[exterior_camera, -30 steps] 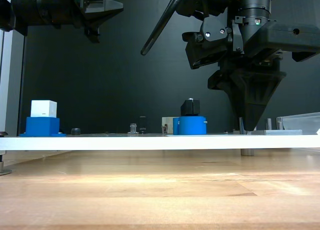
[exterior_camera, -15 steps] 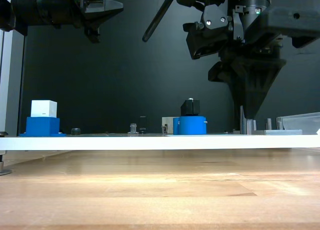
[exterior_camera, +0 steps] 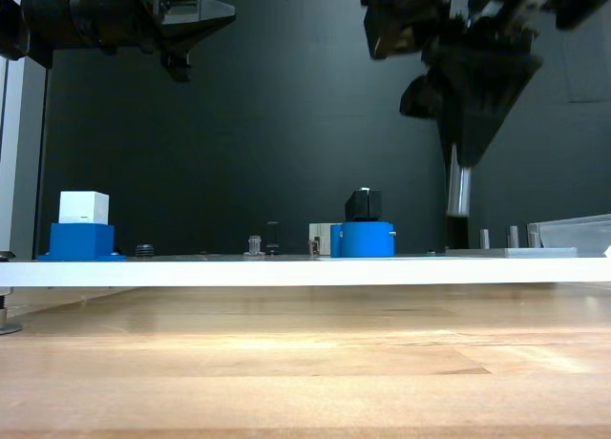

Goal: Pick the 16mm cylinder and place it in the container

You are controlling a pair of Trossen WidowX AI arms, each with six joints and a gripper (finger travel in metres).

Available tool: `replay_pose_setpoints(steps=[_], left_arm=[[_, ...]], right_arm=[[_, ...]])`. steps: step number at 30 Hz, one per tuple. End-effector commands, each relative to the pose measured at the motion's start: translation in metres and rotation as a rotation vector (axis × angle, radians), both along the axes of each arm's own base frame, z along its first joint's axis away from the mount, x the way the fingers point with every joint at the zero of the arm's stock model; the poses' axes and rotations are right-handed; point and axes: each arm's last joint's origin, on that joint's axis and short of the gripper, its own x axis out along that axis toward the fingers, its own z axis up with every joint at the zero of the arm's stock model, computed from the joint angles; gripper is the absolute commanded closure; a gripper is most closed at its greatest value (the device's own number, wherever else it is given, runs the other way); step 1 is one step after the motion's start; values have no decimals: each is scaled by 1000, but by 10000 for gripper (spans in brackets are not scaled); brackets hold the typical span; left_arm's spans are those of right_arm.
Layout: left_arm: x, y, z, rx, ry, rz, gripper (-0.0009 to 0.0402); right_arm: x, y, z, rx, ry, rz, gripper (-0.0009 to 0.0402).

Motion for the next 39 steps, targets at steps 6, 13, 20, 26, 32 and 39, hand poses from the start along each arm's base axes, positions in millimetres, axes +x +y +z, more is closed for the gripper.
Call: replay_pose_setpoints(steps=[6, 13, 20, 26, 32, 39], left_arm=[[0, 0, 0, 0, 0, 0, 393], [0, 0, 0, 0, 1, 0, 393], [0, 0, 0, 0, 0, 0, 393], [0, 0, 0, 0, 1, 0, 393], [0, 0, 0, 0, 1, 0, 393], [0, 0, 0, 0, 0, 0, 393]], right_arm=[[-28, -9, 22, 29, -15, -73, 366], [-58, -18, 23, 49, -20, -154, 366], [-91, -29, 15, 74, -20, -239, 366], [-116, -37, 11, 103, -37, -384, 366], [-138, -43, 7, 129, -27, -428, 366], [-159, -49, 7, 159, 36, -437, 366]])
